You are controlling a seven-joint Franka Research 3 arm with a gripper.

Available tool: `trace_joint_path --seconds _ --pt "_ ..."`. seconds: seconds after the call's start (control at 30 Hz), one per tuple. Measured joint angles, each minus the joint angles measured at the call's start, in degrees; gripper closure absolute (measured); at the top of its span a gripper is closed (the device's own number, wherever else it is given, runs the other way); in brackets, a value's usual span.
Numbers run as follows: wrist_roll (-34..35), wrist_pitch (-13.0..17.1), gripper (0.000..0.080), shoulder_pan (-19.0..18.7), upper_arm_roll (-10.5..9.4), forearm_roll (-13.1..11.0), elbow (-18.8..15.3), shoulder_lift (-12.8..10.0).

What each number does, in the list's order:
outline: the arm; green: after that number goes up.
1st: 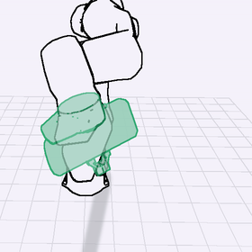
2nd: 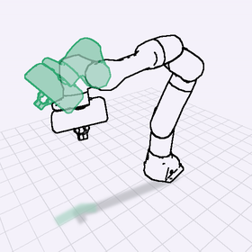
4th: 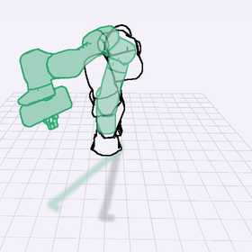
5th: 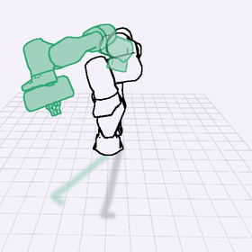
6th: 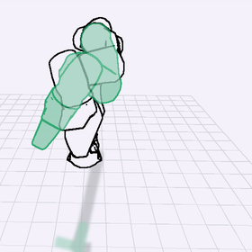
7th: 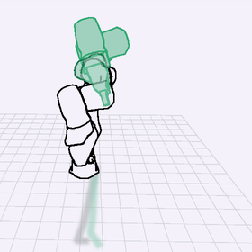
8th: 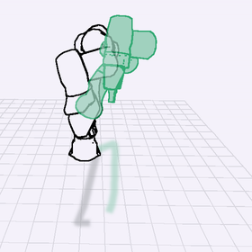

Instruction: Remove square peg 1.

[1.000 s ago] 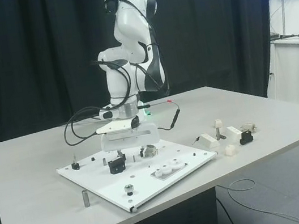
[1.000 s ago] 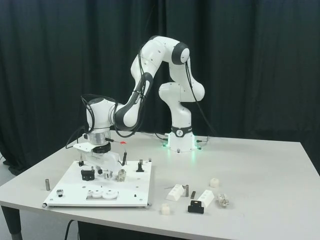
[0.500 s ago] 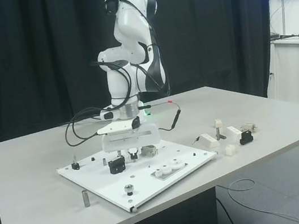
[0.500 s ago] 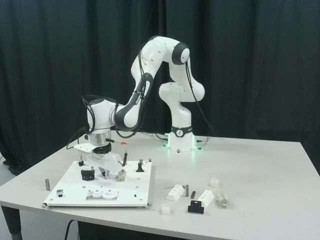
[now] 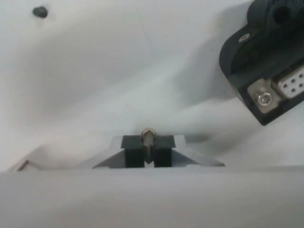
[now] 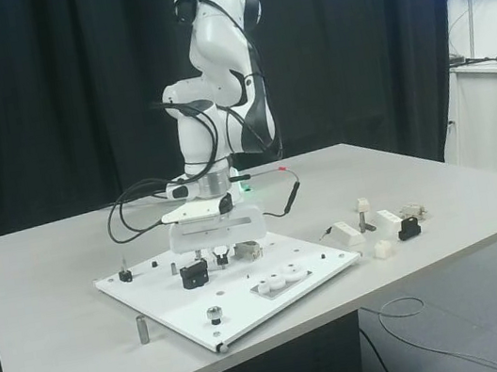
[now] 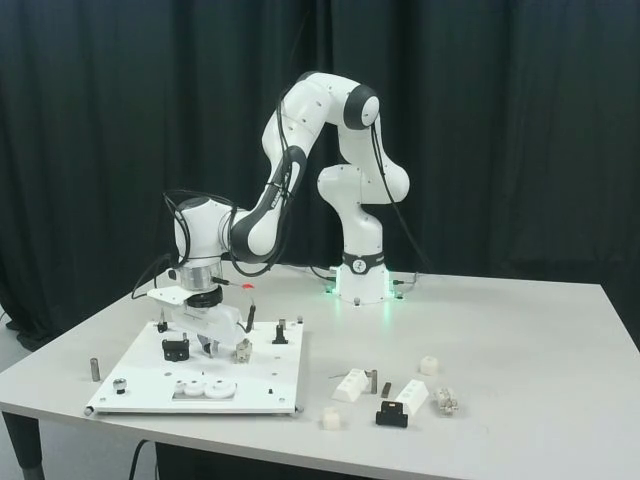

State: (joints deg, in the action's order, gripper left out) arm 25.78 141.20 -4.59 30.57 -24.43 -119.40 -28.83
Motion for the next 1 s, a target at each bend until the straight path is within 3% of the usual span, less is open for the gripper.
trace_joint_path --seconds 1.0 --pt "1.18 -0.07 0.0783 -0.01 0.12 0.00 -0.09 0.69"
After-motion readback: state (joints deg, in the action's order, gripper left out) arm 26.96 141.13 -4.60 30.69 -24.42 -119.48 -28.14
